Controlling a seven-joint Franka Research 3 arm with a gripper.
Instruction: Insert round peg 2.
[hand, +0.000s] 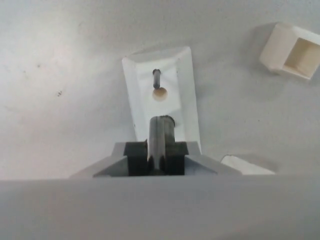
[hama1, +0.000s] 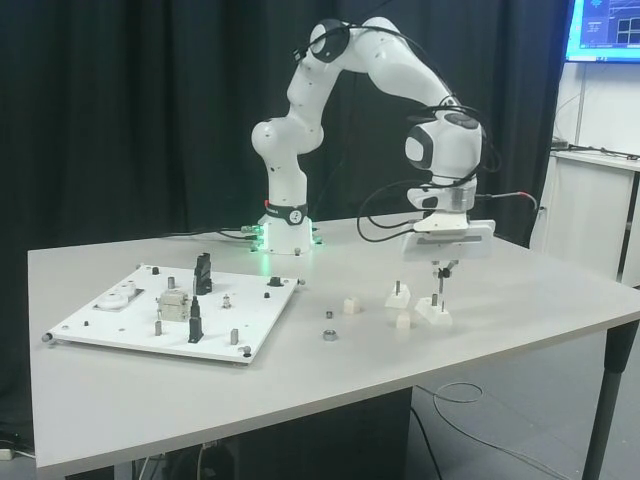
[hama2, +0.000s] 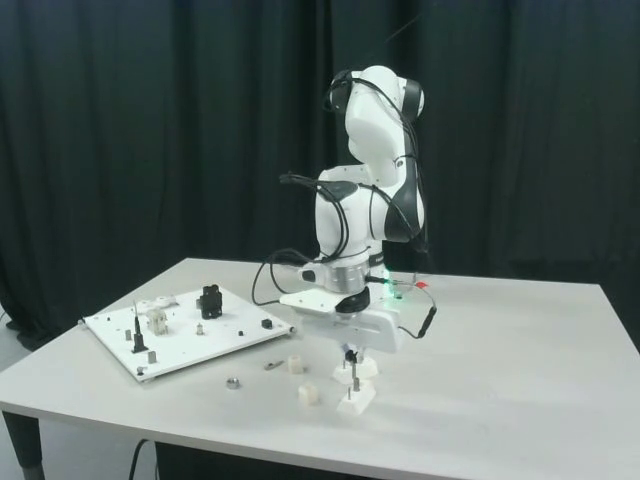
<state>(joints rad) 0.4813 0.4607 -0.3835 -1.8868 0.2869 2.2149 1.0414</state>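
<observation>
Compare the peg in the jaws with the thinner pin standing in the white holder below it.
The held peg is thicker; the thin pin is slimmer. The peg is clamped between the jaws of the gripper, while the pin stands free in the white holder, beside an open hole. Both are grey, round and upright.

White jointed arm (hama1: 380, 60), black cables, green base light

In the wrist view, the fingers (hand: 156, 161) are mostly covered by the gripper's grey body across the bottom of the frame. The peg (hand: 159, 137) hides its own lower tip, so contact with the white block (hand: 162, 100) cannot be told. The open white box (hand: 292, 50) is cut by the right edge. Small parts on the white board (hama1: 170, 310) at left are too small to identify.
</observation>
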